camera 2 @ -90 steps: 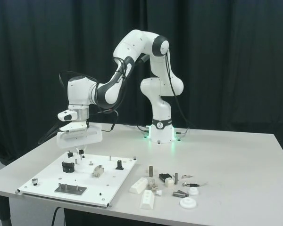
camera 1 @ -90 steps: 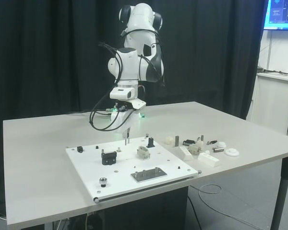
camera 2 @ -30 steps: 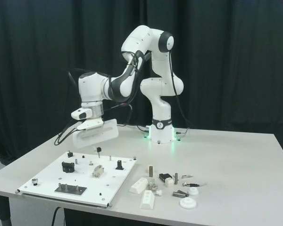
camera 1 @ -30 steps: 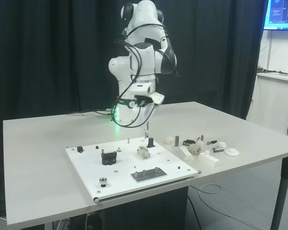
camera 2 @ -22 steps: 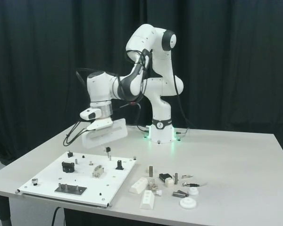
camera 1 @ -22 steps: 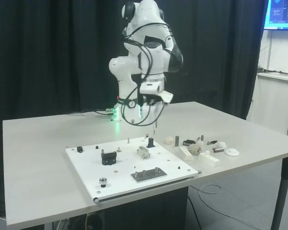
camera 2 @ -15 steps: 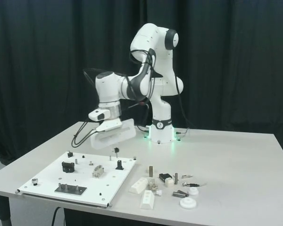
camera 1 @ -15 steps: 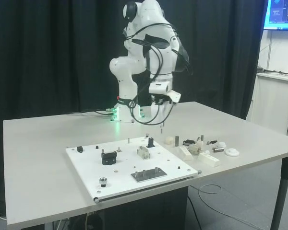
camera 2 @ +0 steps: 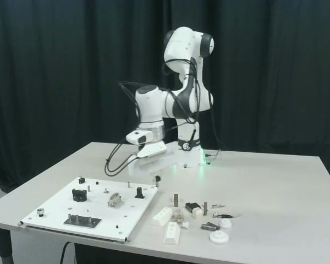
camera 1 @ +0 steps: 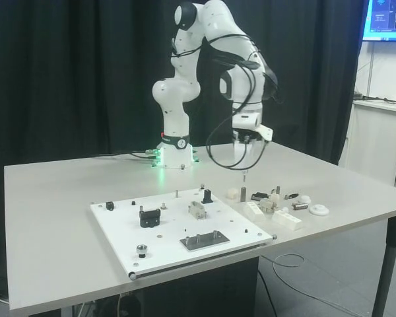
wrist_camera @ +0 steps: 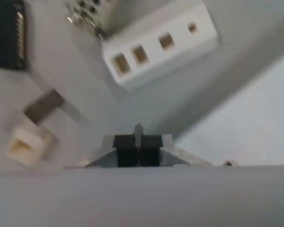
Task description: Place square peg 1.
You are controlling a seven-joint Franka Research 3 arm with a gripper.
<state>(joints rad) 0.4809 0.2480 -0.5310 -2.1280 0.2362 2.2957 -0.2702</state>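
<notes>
Right now the gripper (camera 1: 245,173) hangs over the loose parts beside the white board (camera 1: 119,228), fingers clenched on the thin square peg (wrist_camera: 138,137). It looks mid-carry; next it must line up over the white holder block (wrist_camera: 159,45).

gripper (camera 1: 244,173) above table (camera 1: 53,191) (beside board (camera 1: 119,228))
</notes>
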